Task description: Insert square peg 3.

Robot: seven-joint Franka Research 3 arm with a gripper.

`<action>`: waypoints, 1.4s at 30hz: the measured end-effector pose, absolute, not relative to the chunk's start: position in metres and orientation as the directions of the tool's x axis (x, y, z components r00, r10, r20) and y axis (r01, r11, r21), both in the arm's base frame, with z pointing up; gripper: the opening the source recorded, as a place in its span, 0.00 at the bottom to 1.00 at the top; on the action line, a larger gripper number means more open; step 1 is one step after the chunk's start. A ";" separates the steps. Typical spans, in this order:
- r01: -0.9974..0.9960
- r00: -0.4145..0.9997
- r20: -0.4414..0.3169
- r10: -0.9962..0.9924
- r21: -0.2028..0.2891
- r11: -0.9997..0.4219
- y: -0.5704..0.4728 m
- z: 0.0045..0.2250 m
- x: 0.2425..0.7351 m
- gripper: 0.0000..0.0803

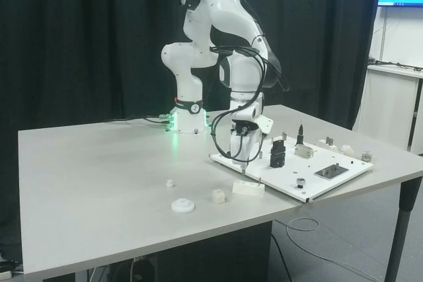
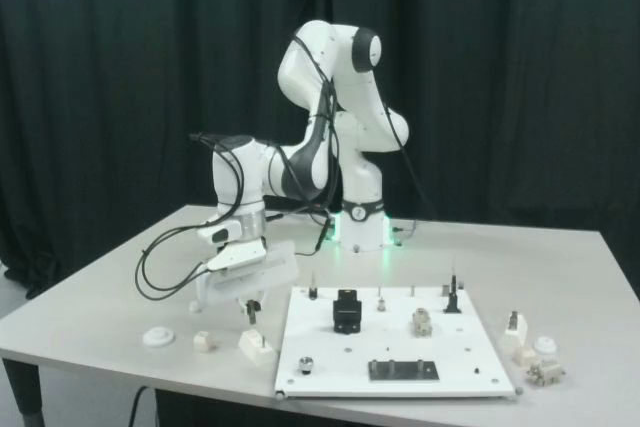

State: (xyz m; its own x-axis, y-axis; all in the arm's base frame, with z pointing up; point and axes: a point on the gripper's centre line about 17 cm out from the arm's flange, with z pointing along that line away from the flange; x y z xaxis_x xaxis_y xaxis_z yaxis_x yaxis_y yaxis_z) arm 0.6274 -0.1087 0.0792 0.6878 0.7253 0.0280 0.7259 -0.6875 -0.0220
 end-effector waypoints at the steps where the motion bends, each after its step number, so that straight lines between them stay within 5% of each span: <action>1: 0.725 0.689 0.028 0.725 -0.022 -0.688 -0.109 0.080 0.627 0.14; 42: 0.715 0.699 0.021 0.715 -0.029 -0.699 -0.116 0.086 0.623 0.14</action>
State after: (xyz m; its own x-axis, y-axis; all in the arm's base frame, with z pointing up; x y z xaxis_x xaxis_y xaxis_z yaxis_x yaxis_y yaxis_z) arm 0.6230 -0.1157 0.0856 0.6991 0.7147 0.0208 0.7150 -0.6985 -0.0286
